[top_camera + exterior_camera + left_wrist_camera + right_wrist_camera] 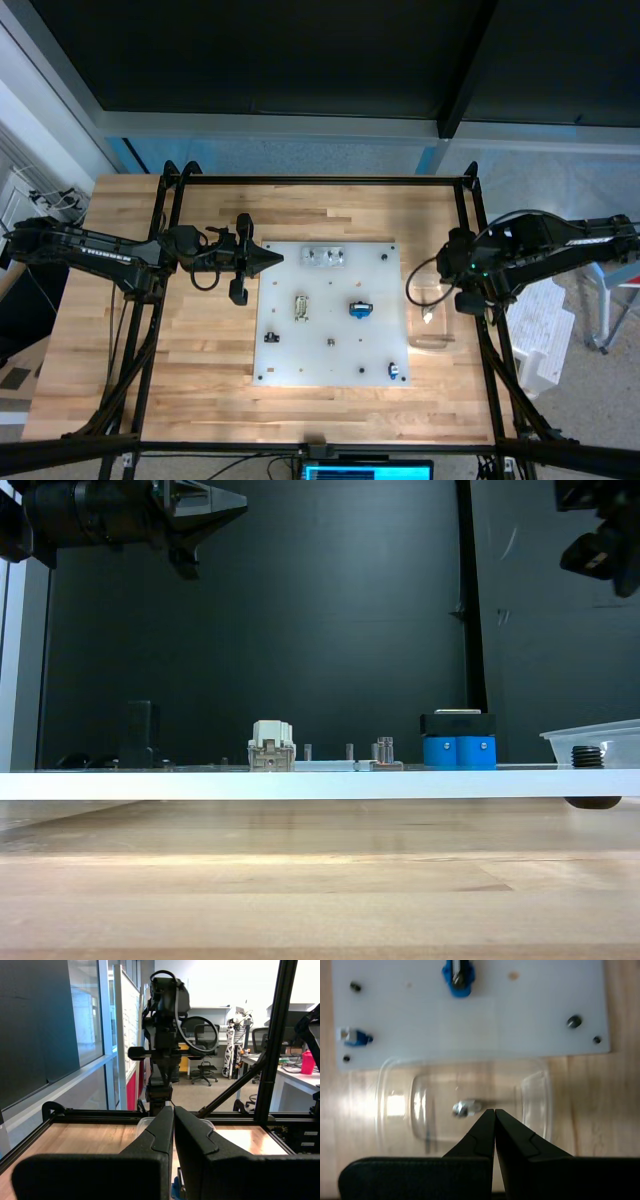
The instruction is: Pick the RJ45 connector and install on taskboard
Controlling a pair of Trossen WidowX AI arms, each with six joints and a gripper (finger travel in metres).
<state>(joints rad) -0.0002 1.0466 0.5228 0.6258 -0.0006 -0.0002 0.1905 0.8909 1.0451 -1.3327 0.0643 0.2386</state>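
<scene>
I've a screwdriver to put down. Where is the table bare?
Bare wood left of the taskboard and along its near edge. Left gripper, shut, hangs high over its far-left corner. Crowded on the right: clear tray holding the RJ45 connector, right gripper shut above it.

Matt white board (330,320) on smooth wood table (180,350). Glossy clear plastic tray (535,1090) under matt black right gripper (494,1110). Left gripper (278,258) likewise, at board's edge.
</scene>
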